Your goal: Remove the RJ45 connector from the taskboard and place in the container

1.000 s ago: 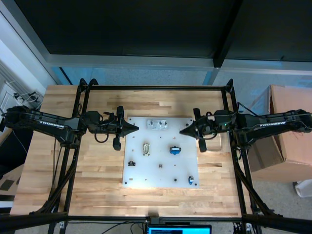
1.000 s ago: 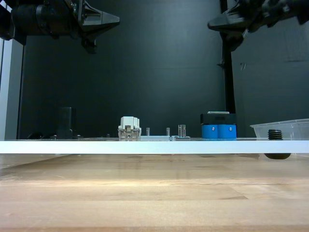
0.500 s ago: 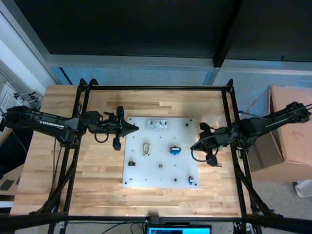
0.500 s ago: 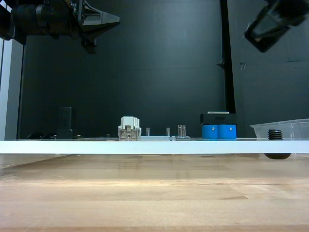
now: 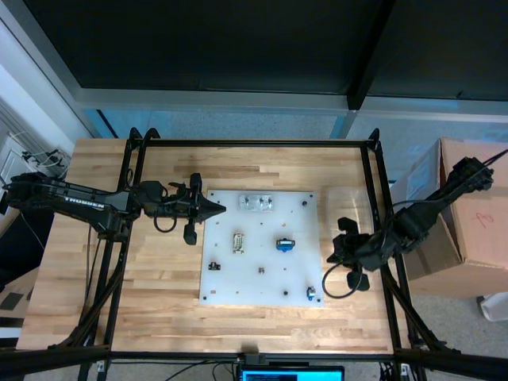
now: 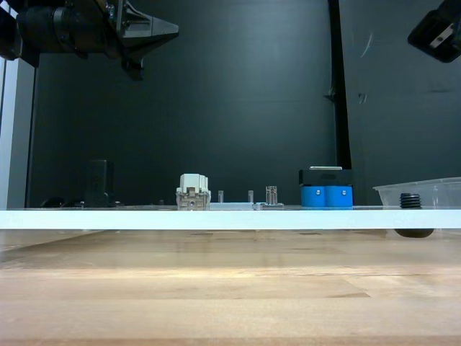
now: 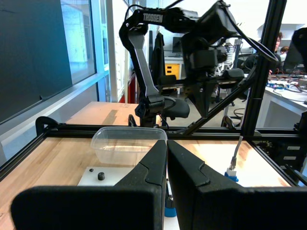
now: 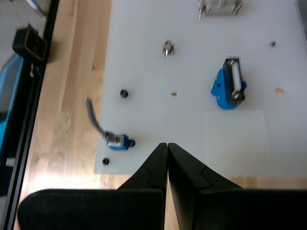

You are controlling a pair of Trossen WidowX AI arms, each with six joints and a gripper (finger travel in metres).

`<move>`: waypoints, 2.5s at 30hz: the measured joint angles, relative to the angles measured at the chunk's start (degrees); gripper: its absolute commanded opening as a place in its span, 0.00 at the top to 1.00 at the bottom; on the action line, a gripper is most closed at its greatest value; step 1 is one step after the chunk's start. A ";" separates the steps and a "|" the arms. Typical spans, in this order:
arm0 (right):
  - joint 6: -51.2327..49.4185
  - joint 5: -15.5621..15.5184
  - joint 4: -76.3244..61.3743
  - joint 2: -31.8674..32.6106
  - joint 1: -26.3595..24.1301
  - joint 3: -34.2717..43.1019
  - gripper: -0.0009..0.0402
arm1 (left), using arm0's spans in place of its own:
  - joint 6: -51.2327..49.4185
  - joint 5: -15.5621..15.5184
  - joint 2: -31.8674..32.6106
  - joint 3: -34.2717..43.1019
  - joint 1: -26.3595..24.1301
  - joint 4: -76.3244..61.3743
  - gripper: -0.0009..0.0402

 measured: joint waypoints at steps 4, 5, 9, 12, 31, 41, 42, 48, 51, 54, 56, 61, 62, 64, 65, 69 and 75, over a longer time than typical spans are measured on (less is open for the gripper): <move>2.43 -0.22 -3.58 4.66 2.16 3.56 0.98 | 0.00 0.02 0.00 0.02 0.00 -0.02 0.98; 2.91 -0.42 -4.59 5.90 2.47 4.50 0.98 | 0.02 0.02 0.00 0.02 0.00 -0.02 0.98; 3.50 -3.56 -6.21 10.99 2.80 7.56 0.98 | 0.00 0.02 0.00 0.02 0.00 0.00 0.98; 3.72 -4.35 -6.84 14.51 2.89 9.68 0.98 | 0.02 0.00 0.00 0.00 0.00 -0.02 0.98; 9.18 -5.79 -7.37 26.80 3.04 14.27 0.48 | 0.02 0.00 0.00 0.02 0.00 0.00 0.98; 9.53 -3.78 -2.36 29.90 3.04 12.72 0.45 | 0.02 0.00 0.00 0.00 0.00 -0.02 0.98; 9.53 -3.76 -1.55 29.92 3.04 12.24 0.45 | 0.02 0.00 0.00 0.02 0.00 0.00 0.98; 9.46 -2.89 1.55 29.92 3.04 10.23 0.45 | 0.00 0.00 0.00 0.02 0.00 0.00 0.98; 9.42 -2.67 2.58 29.92 3.04 9.44 0.45 | 0.00 0.00 0.00 0.00 0.00 -0.02 0.98; 9.40 -2.62 4.31 30.14 3.04 8.39 0.45 | 0.02 0.00 0.00 0.00 0.00 0.00 0.98; 9.40 -2.64 5.20 30.71 3.08 8.00 0.45 | 0.02 0.00 0.00 0.00 0.00 -0.02 0.98; 9.29 -2.69 7.56 31.54 3.21 7.06 0.46 | 0.02 0.00 0.00 0.00 0.00 0.00 0.98; 9.27 -2.67 7.87 31.54 3.21 6.86 0.46 | 0.00 0.00 0.00 0.00 0.00 -0.02 0.98; 9.22 -2.67 7.89 31.54 3.21 6.62 0.48 | 0.00 0.00 0.00 0.02 0.00 0.00 0.98; 9.22 -2.69 7.91 31.54 3.21 6.56 0.49 | 0.02 0.00 0.00 0.02 0.00 0.00 0.98; 9.18 -2.67 7.91 31.54 3.19 6.45 0.57 | 0.02 0.00 0.00 0.02 0.00 0.00 0.98; 9.09 -2.67 7.93 31.50 3.19 6.43 0.70 | 0.00 0.00 0.00 0.02 0.00 0.00 0.98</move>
